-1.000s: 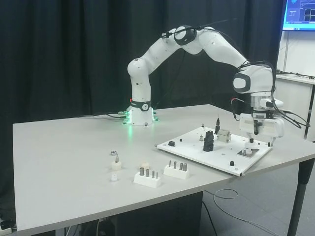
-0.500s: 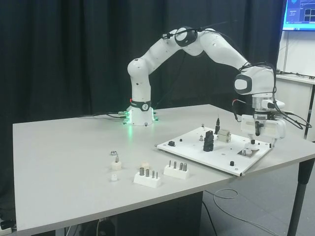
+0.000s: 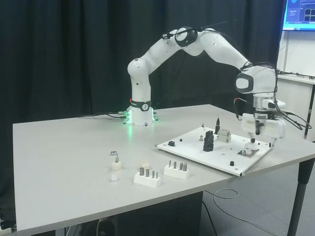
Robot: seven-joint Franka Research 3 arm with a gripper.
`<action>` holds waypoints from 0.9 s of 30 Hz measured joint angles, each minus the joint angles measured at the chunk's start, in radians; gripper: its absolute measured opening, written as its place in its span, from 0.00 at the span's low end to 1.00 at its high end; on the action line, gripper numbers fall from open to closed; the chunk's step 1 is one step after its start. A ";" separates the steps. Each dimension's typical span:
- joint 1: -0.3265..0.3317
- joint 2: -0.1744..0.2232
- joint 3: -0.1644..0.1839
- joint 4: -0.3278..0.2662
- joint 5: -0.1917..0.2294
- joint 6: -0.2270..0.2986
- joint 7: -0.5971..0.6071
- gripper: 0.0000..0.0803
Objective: Insert large gear.
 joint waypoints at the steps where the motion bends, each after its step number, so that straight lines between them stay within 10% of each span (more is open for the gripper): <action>1: 0.000 0.000 -0.001 0.005 -0.004 -0.012 0.011 1.00; 16: 0.007 0.000 -0.017 0.060 -0.087 -0.149 0.480 1.00; 27: -0.002 0.005 -0.018 0.051 -0.095 -0.154 0.524 1.00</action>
